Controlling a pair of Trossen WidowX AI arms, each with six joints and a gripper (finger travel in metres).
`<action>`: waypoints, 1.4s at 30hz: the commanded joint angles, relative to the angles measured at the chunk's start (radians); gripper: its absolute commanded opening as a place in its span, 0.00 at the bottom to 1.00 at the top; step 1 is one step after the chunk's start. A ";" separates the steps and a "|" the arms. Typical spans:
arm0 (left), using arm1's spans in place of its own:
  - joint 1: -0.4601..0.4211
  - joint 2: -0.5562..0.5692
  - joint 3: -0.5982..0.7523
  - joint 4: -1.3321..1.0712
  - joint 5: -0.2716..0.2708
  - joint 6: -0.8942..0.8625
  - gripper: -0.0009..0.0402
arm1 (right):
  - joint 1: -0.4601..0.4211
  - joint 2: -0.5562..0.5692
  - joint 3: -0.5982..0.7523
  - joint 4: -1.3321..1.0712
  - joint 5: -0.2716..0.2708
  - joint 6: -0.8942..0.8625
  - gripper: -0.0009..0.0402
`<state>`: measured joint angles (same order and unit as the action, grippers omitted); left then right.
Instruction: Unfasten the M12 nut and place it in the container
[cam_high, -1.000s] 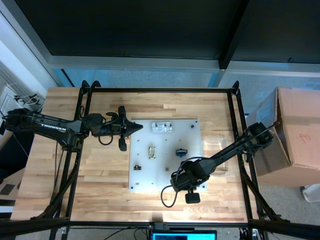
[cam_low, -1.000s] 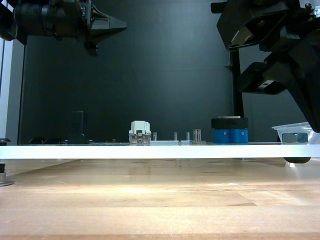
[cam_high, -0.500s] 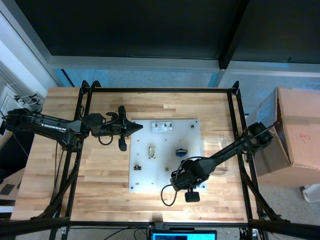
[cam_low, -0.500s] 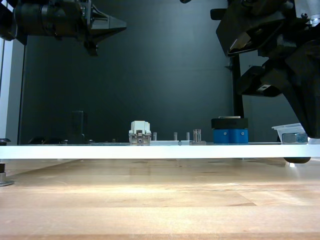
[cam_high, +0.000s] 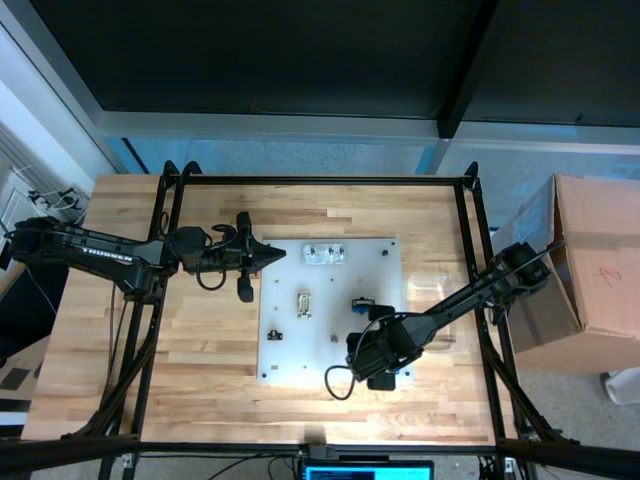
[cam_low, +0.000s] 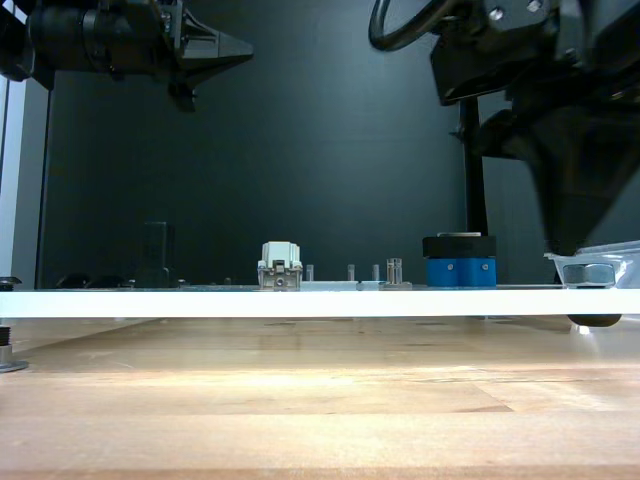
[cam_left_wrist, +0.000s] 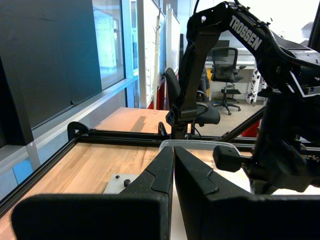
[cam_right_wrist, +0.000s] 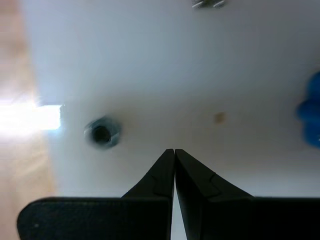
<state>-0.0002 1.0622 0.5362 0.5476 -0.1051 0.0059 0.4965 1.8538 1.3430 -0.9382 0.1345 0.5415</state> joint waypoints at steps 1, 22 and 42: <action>0.000 0.000 0.000 0.000 0.000 0.000 0.02 | -0.001 -0.003 0.011 0.011 -0.134 -0.004 0.02; 0.000 0.000 0.000 0.000 0.000 0.000 0.02 | -0.002 0.052 0.013 0.096 -0.225 -0.003 0.02; 0.000 0.000 0.000 -0.001 0.000 0.000 0.02 | -0.001 0.005 0.049 -0.050 -0.045 0.002 0.02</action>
